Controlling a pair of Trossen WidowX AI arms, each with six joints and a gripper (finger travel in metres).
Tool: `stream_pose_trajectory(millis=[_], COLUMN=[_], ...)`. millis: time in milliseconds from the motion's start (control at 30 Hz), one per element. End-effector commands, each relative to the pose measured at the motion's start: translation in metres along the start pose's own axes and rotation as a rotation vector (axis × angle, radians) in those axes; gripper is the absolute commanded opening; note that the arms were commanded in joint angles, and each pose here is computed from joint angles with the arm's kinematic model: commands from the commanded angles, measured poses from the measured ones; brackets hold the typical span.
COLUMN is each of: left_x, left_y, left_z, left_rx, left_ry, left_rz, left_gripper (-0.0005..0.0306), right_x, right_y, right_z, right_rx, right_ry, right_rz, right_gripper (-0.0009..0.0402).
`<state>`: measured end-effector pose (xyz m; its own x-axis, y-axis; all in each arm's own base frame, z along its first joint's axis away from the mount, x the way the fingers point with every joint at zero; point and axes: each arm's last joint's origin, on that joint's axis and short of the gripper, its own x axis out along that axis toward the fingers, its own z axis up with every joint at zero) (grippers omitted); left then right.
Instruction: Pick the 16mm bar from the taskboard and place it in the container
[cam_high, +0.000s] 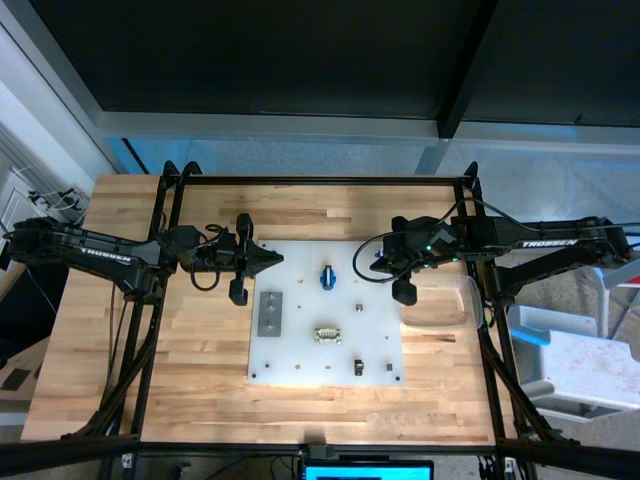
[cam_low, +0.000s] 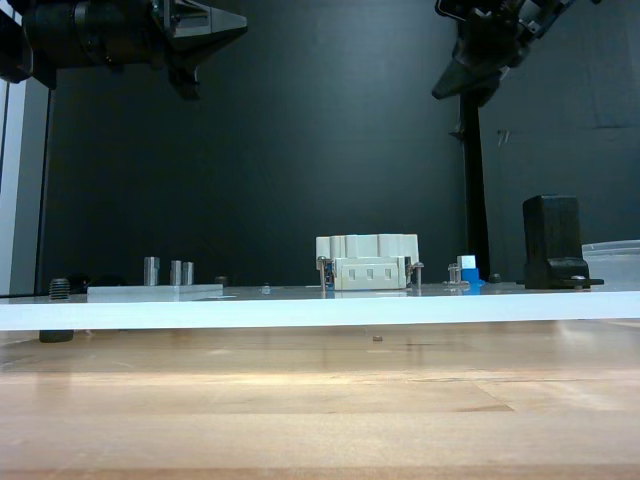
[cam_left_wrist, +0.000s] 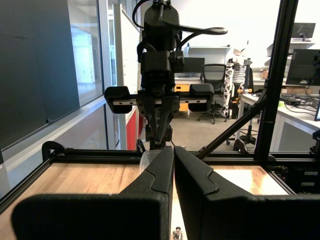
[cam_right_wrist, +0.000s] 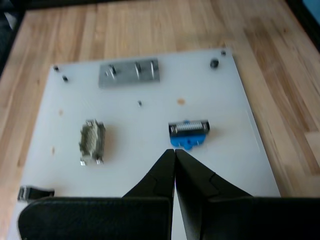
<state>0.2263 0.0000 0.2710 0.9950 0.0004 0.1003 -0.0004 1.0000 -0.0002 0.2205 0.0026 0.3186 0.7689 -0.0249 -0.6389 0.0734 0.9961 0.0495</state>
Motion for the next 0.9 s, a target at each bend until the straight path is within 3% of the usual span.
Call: stream_pose_trajectory(millis=[33,400,633,733,900], left_x=[0.000,0.000,0.000,0.000,0.000], left_y=[0.000,0.000,0.000,0.000,0.000], left_z=[0.000,0.000,0.000,0.000,0.000], left_rx=[0.000,0.000,0.000,0.000,0.000], left_ry=[0.000,-0.001,0.000,-0.001,-0.001], left_rz=[0.000,0.000,0.000,0.000,0.000], left_gripper=[0.0000,0.0000,0.0000,0.0000,0.0000], right_x=[-0.002,0.004,0.010,0.012,0.016], right_y=[0.000,0.003,0.013,0.018,0.027], right_z=[-0.003,-0.008,-0.008,-0.009,-0.013], right_rx=[0.003,0.013,0.001,0.010,-0.003], right_ry=[0.040,0.210,0.330,0.370,0.456], right_rz=[-0.001,-0.010,-0.002,-0.025,-0.021], right_gripper=[0.0000,0.0000,0.0000,0.0000,0.0000])
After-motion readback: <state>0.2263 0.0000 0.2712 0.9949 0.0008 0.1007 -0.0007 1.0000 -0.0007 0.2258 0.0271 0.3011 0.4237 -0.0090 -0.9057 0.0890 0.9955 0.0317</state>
